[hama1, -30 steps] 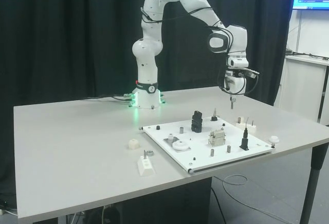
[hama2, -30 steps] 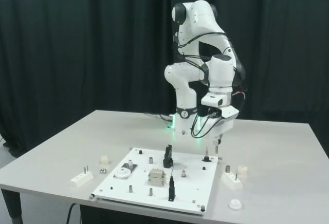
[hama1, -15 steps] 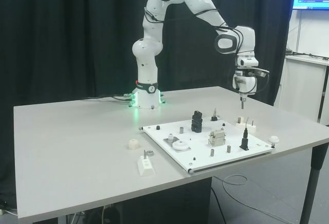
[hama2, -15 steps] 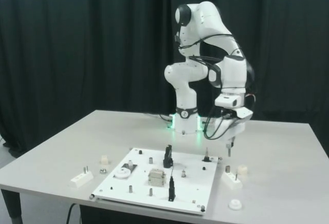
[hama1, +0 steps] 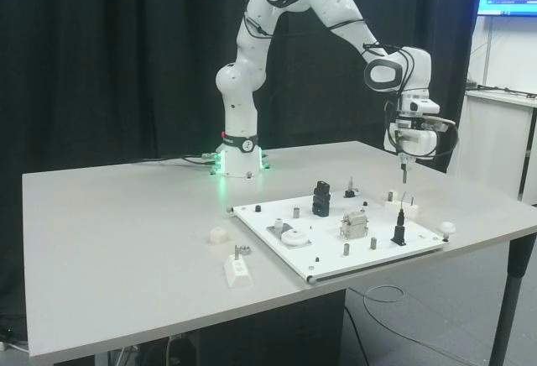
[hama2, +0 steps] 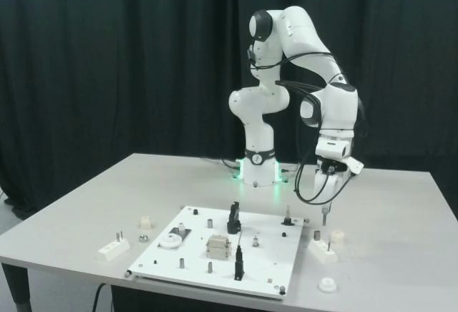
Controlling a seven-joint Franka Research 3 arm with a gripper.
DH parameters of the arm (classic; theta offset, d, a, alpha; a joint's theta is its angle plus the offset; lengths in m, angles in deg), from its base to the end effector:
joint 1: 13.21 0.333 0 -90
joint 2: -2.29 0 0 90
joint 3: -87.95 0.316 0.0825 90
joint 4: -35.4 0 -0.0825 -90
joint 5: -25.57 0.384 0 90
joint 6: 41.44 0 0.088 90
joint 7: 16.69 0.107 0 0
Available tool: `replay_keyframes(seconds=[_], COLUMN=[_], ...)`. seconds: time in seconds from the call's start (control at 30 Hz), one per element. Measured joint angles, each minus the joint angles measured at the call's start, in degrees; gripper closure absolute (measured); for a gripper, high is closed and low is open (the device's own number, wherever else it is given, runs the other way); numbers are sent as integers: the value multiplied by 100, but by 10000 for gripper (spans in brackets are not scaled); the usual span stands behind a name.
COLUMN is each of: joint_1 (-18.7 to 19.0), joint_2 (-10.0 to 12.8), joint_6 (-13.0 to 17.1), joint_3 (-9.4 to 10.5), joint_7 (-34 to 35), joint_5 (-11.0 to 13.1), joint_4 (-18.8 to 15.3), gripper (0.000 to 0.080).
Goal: Place square peg 2.
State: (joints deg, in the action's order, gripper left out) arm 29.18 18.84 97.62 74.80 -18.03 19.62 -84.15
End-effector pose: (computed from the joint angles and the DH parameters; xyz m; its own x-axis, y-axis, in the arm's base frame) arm 0.5123 0.2897 0.2949 0.8102 0.5842 0.0476 0.5739 -0.8072 0.1379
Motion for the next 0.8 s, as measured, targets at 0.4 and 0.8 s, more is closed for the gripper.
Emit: replay_keyframes(seconds=[0.4, 0.8], joint_1=[-130, -146], joint_2=[297, 669], joint_6=[-569, -814], joint_3=[2, 8], joint_7=[-1183, -2233], joint_5=[64, 620], joint_4=[546, 914], gripper=[742, 742])
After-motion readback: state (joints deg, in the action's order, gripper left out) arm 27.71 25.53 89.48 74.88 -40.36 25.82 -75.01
